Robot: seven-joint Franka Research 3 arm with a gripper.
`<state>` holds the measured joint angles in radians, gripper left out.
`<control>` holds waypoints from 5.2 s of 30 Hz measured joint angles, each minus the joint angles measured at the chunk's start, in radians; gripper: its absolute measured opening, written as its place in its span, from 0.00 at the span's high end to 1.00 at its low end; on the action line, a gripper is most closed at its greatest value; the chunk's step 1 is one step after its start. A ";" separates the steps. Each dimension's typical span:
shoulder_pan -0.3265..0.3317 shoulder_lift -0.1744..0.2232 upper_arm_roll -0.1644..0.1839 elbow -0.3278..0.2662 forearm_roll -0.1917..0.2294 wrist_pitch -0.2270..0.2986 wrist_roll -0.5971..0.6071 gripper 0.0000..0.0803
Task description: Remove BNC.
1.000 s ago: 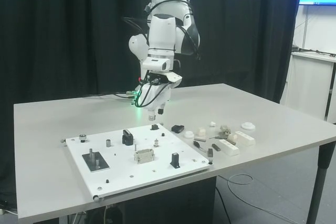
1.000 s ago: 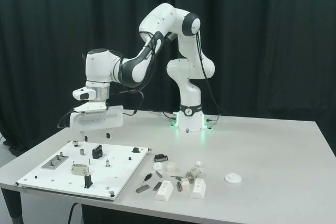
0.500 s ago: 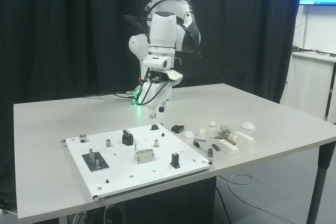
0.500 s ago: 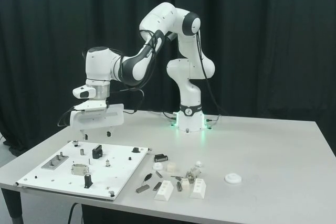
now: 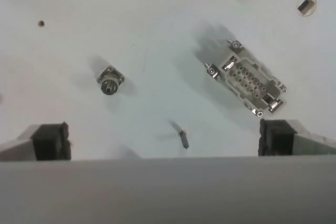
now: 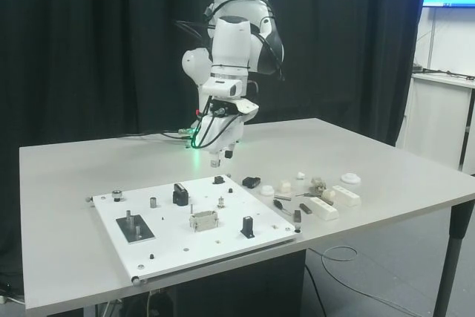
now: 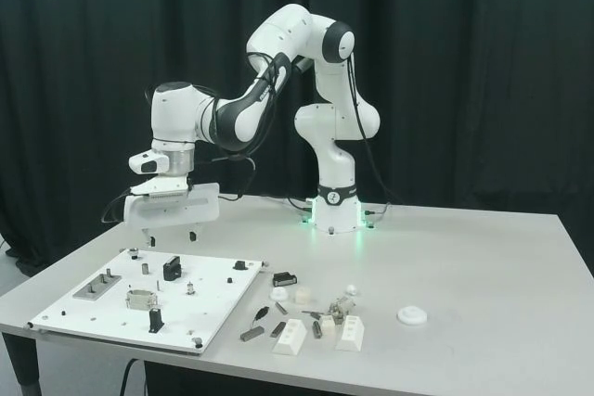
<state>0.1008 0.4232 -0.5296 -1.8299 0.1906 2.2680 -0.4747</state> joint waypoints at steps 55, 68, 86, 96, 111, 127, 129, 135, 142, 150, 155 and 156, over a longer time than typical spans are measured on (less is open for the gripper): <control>-0.032 0.128 0.031 0.035 0.034 0.059 1.143 0.00; -0.047 0.138 0.034 0.022 0.057 0.025 1.370 0.00; -0.048 0.144 0.049 -0.038 0.119 0.022 1.455 0.00; -0.046 0.144 0.051 -0.056 0.130 0.043 1.455 0.00; -0.046 0.144 0.063 -0.072 0.132 0.072 1.454 0.00; -0.049 0.160 0.065 -0.086 0.164 0.116 1.454 0.27; -0.049 0.161 0.065 -0.086 0.167 0.119 1.454 0.47; -0.049 0.161 0.066 -0.085 0.174 0.122 1.454 0.71; -0.049 0.161 0.066 -0.085 0.175 0.123 1.454 0.85; -0.049 0.161 0.066 -0.085 0.175 0.124 1.406 0.84; -0.049 0.162 0.066 -0.085 0.175 0.124 1.336 0.84; -0.049 0.162 0.066 -0.085 0.175 0.124 1.322 0.84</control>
<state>0.0522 0.5850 -0.4641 -1.9153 0.3652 2.3922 0.8472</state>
